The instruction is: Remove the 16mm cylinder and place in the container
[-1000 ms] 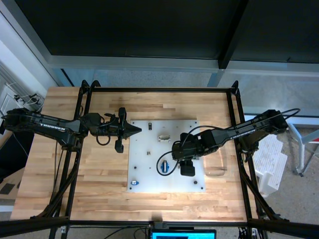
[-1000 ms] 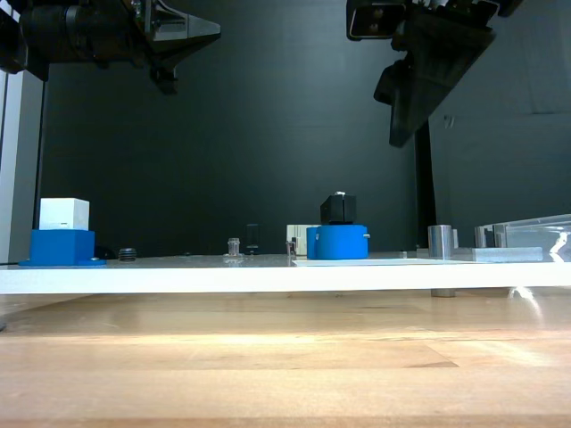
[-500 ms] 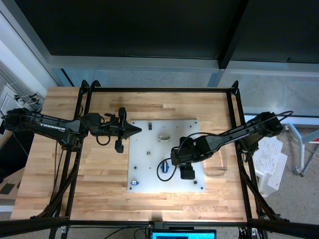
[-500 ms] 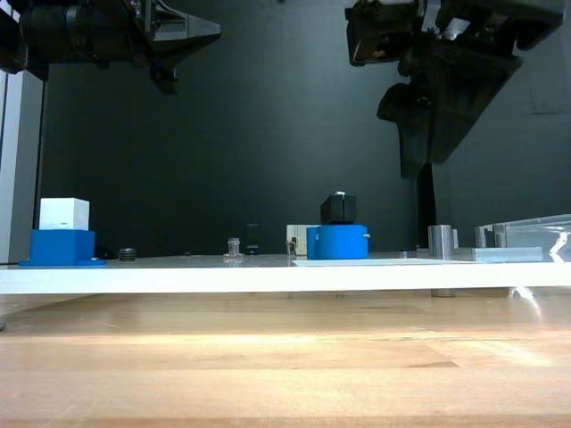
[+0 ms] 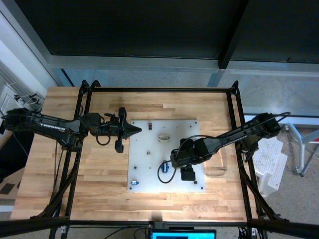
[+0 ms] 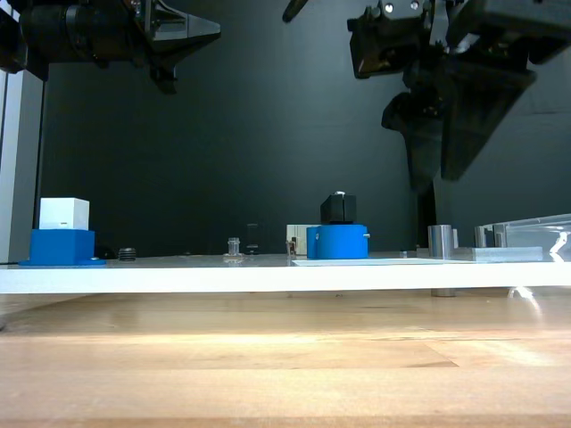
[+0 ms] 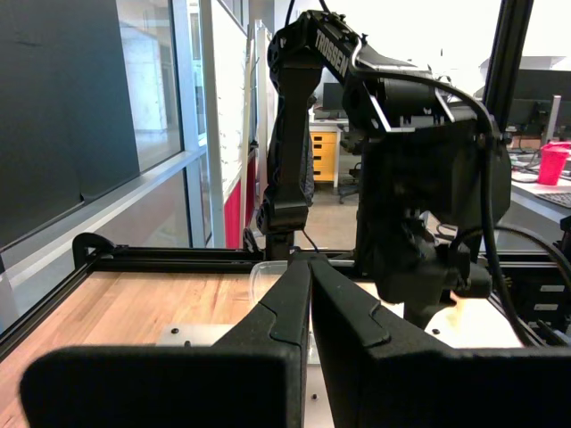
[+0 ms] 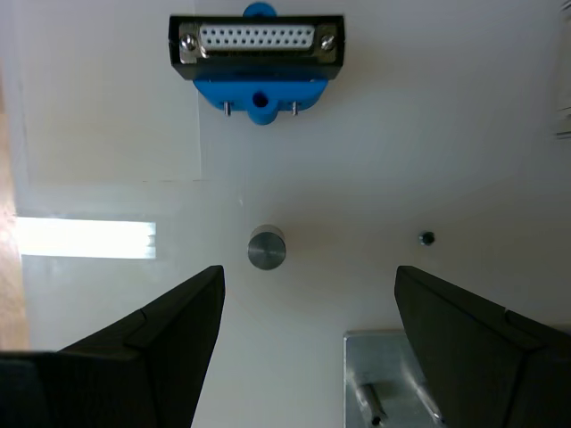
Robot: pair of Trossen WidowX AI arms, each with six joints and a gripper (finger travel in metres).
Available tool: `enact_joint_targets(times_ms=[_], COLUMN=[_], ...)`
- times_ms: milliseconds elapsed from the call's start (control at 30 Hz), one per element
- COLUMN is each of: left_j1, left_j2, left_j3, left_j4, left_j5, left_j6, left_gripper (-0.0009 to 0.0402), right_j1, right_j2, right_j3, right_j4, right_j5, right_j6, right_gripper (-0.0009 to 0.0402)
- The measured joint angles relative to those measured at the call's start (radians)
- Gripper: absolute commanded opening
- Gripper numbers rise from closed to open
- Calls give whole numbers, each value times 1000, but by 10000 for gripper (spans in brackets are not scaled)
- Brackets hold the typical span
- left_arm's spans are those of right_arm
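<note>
- Your wooden table (image 5: pixel 99 184) carries the white task board (image 5: pixel 144 169). Only the high view shows both as a whole.
- The left arm (image 5: pixel 45 123) reaches in from the left edge and has "TROSSEN" written along it. In the left wrist view you can read the same word on the right arm (image 7: pixel 330 49).
- The container (image 5: pixel 218 164) is only a faint outline in the high view, just beside the right edge of the board. The low view shows its clear wall (image 6: pixel 535 234).
- The left gripper (image 7: pixel 308 259) hangs high over the left edge of the board. Only its wrist view shows that its fingers are pressed together with nothing between them.
- The right gripper (image 8: pixel 309 272) hangs above the near right part of the board. Its fingers (image 8: pixel 169 339) are spread wide and hold nothing.
- The right wrist view alone shows the blue connector (image 8: pixel 257 53) with its rows of pin holes, and a corner of the grey block (image 8: pixel 401 374).
- The 16mm cylinder (image 8: pixel 266 248) stands upright in the board. It lies in the gap between the right fingertips, off centre and touching neither. In the low view the 16mm cylinder (image 6: pixel 440 241) is below the fingertips, apart from them.
</note>
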Motion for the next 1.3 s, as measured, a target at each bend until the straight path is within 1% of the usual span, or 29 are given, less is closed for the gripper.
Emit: enact_joint_targets(times_ms=[167,400,700,867,1067,1300], left_j1=[0,0,0,0,0,0], left_j2=[0,0,0,0,0,0], left_j3=[0,0,0,0,0,0], left_j4=[0,0,0,0,0,0], left_j5=[0,0,0,0,0,0], left_j6=[0,0,0,0,0,0], left_gripper=[0,0,0,0,0,0], right_j1=[5,10,38,40,42,42], right_j2=[21,27,77,100,121,120], right_j3=[-2,-5,-5,-5,-5,-10], right_j4=[6,11,28,35,68,77], right_j5=[-1,0,-1,0,-1,1], right_j6=[11,19,66,68,69,69], right_gripper=[267,267,267,265,240,190])
